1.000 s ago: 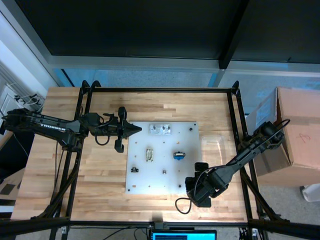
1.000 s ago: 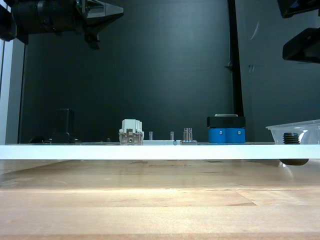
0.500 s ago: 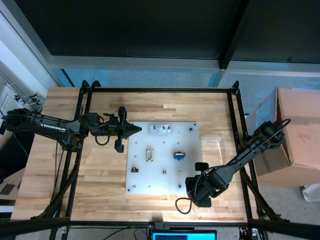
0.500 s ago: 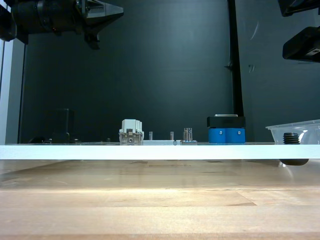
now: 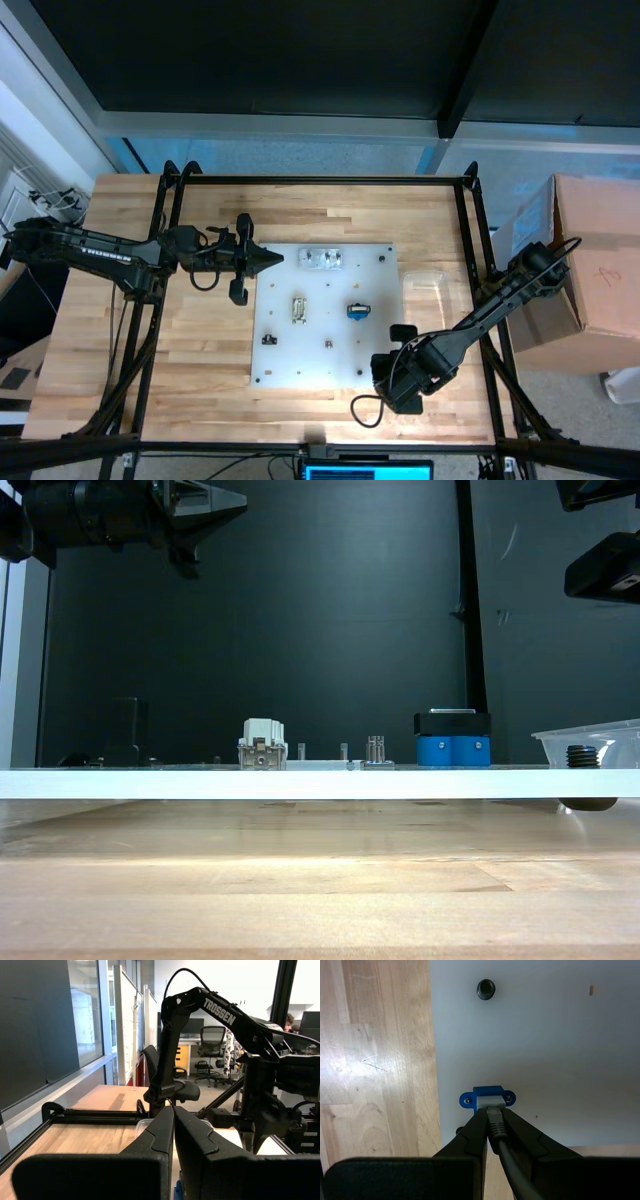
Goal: Remove the RJ45 connector from the taskboard and place in the container
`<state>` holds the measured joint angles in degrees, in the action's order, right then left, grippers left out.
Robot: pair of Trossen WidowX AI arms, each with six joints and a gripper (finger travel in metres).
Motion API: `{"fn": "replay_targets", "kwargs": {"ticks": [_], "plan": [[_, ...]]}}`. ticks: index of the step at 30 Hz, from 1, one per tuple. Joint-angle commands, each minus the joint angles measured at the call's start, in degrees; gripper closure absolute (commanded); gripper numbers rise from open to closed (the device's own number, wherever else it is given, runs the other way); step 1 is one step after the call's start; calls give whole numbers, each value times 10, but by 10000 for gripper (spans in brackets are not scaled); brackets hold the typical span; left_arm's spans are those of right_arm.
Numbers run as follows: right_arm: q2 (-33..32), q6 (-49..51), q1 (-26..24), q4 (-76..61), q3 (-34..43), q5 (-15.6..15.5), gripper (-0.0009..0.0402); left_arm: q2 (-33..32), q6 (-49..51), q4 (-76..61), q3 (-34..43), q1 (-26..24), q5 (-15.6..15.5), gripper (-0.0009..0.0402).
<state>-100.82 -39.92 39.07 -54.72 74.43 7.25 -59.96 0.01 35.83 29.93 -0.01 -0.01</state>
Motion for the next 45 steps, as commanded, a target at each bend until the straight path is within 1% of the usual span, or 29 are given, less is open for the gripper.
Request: {"fn": "replay_targets", "kwargs": {"ticks": [1, 10, 21, 24, 35, 39, 42, 45], "plan": [[7, 0, 0, 0, 1, -3, 394, 0, 0, 0, 0, 0, 0, 393], [31, -1, 0, -8, 1, -9, 393, 0, 0, 0, 0, 0, 0, 393], [110, -1, -22, -61, -3, -8, 393, 0, 0, 0, 0, 0, 0, 393], [154, -2, -33, -61, -31, -8, 393, 0, 0, 0, 0, 0, 0, 393], [308, -2, -80, -64, -186, -14, 393, 0, 0, 0, 0, 0, 0, 393], [344, -7, -86, -70, -225, -14, 393, 0, 0, 0, 0, 0, 0, 393], [359, -19, -89, -90, -242, -14, 393, 0, 0, 0, 0, 0, 0, 393], [367, -18, -90, -93, -249, -13, 377, 0, 0, 0, 0, 0, 0, 393]]}}
